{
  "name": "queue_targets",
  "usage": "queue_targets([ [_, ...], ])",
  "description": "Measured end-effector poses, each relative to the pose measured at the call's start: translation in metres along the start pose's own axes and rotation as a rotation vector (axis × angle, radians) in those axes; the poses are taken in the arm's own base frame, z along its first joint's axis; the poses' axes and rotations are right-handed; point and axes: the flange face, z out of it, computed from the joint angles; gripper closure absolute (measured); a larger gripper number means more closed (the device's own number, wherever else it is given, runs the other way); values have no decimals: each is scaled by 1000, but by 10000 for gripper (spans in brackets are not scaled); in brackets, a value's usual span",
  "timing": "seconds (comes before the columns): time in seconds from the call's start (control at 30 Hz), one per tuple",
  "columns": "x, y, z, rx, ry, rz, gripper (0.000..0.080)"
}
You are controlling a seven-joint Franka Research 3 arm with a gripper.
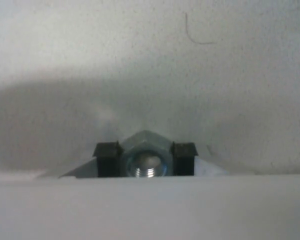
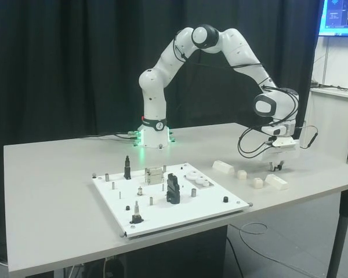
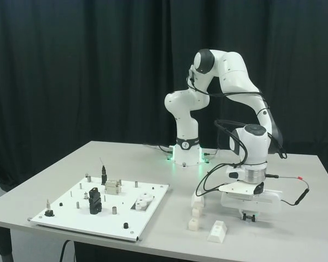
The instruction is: Pick bolt 4.
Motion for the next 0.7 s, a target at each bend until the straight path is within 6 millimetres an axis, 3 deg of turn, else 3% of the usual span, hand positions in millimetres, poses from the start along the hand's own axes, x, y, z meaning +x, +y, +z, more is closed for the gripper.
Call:
queue_targets([
  [0.33,1,-2,-2,5,1,1,578],
  [0.7,3,-6,-19,-10,-15,7,578],
])
